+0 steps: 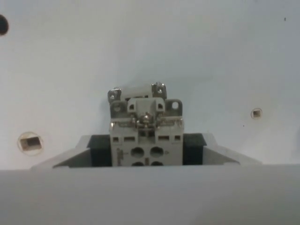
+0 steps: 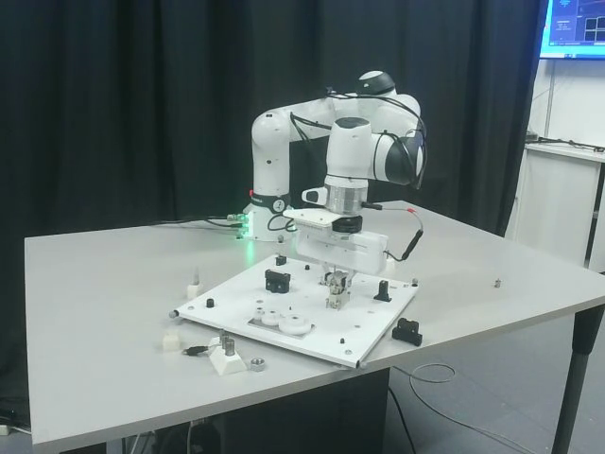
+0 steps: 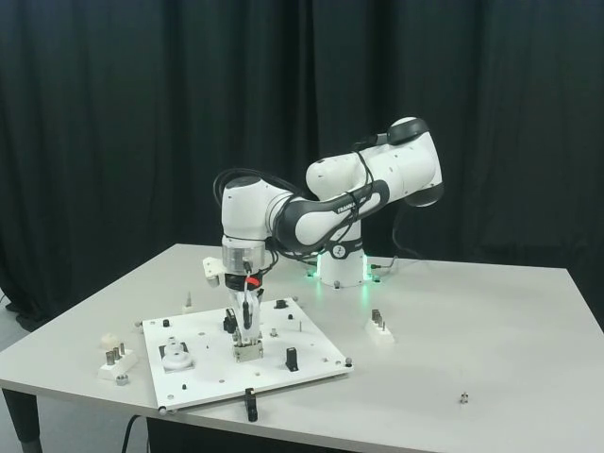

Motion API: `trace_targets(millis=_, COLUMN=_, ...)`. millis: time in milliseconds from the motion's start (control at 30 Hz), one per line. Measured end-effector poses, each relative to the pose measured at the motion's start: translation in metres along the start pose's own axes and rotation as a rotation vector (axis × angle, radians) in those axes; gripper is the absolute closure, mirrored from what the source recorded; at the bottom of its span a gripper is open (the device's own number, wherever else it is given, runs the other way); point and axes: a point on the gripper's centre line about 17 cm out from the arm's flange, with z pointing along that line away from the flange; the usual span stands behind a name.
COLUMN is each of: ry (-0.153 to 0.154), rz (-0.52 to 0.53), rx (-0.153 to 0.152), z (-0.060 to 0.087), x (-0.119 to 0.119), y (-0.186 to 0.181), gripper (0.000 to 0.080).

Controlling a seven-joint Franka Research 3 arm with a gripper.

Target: Insert waterproof.

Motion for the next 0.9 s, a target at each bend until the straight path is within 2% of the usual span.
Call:
trace_targets(millis=433, ry=0.0, rz=-0.009, rx=0.001, z=-0.0001, x=-0.0015, y=-0.0015, gripper=0.0493)
trace_targets(millis=900, ry=0.0, rz=-0.085, rx=0.001, z=0.0001, x=-0.0011, y=-0.0013, gripper=0.0493)
